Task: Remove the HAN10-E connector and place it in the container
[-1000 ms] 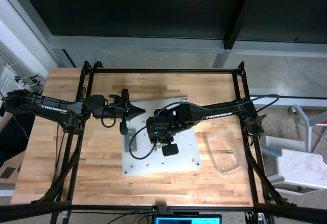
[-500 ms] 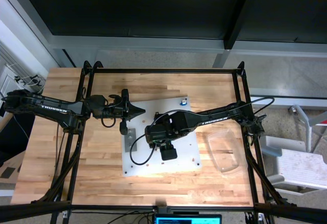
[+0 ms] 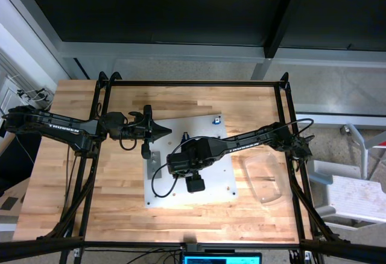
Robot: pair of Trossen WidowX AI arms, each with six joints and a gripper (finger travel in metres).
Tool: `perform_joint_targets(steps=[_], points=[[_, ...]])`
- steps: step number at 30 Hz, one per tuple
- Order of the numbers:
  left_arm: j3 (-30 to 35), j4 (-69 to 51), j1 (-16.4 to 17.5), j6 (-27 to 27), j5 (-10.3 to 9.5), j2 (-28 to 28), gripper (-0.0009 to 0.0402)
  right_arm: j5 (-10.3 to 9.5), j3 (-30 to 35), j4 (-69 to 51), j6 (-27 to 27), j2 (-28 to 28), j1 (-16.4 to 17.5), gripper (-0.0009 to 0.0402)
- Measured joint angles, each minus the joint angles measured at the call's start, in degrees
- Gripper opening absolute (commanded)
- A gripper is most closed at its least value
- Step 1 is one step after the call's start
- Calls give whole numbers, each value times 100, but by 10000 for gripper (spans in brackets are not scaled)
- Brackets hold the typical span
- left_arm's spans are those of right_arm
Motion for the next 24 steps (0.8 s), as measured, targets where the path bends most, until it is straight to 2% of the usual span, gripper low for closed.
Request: perform_joint_targets(steps=[7, 24], points=[[0, 2, 0, -2, 0, 0, 0, -138, -7, 57, 59, 197, 13, 280], [-2, 2, 0, 0, 0, 0, 0, -142, -304, 260, 85, 389, 33, 279]])
